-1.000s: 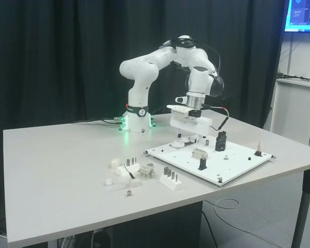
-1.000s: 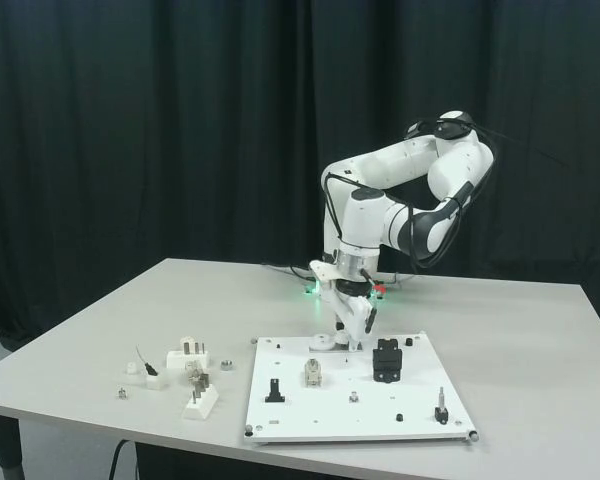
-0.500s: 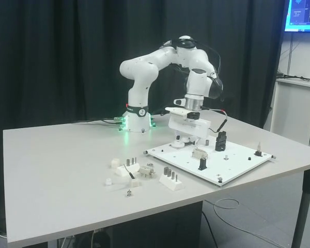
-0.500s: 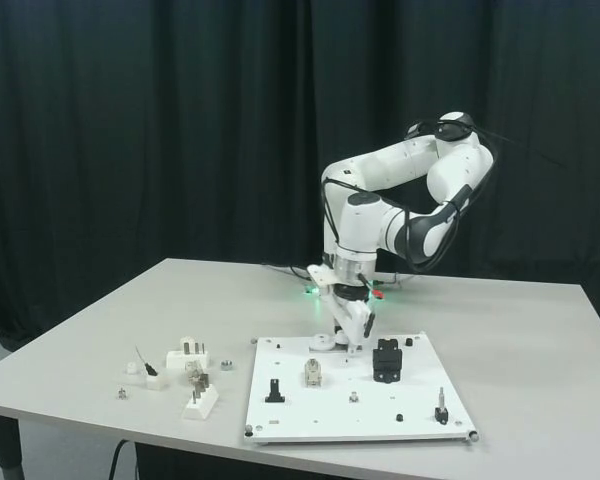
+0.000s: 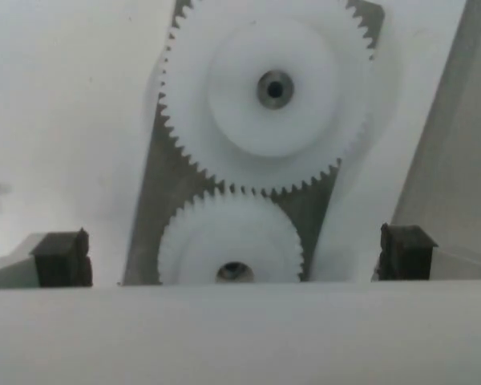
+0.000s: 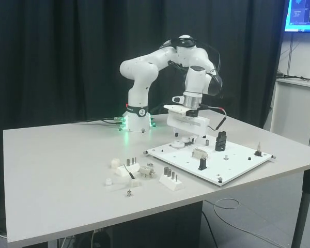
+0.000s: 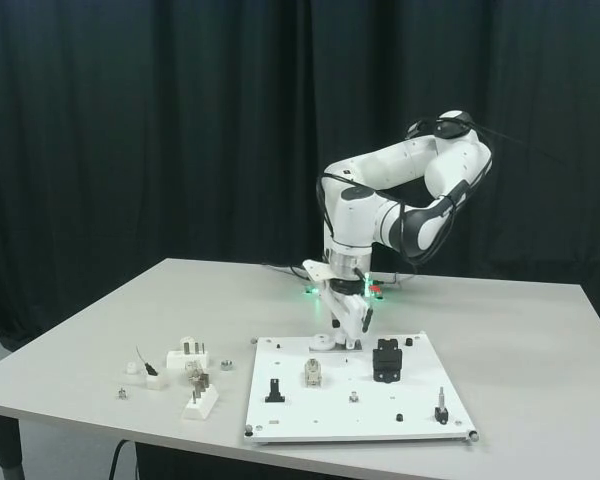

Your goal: Insert medium gear.

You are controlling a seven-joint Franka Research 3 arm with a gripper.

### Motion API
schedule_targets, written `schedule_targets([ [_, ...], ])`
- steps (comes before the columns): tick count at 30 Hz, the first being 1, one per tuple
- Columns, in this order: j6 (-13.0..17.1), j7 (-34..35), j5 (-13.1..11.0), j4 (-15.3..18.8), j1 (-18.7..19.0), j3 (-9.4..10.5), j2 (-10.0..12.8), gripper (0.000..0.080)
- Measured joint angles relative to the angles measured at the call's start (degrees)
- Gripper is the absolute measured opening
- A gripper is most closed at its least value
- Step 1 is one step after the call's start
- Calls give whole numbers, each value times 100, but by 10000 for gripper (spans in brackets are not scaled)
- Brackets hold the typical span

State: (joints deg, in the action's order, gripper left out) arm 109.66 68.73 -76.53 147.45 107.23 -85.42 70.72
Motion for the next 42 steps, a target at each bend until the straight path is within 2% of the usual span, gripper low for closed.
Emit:
schedule_targets([
  [8, -226, -220, 32, 0, -63, -98, 0, 800],
  [20, -421, -378, 24, -1, -141, -111, 0, 800],
  [42, -463, -480, -123, -12, -148, -64, 0, 800],
])
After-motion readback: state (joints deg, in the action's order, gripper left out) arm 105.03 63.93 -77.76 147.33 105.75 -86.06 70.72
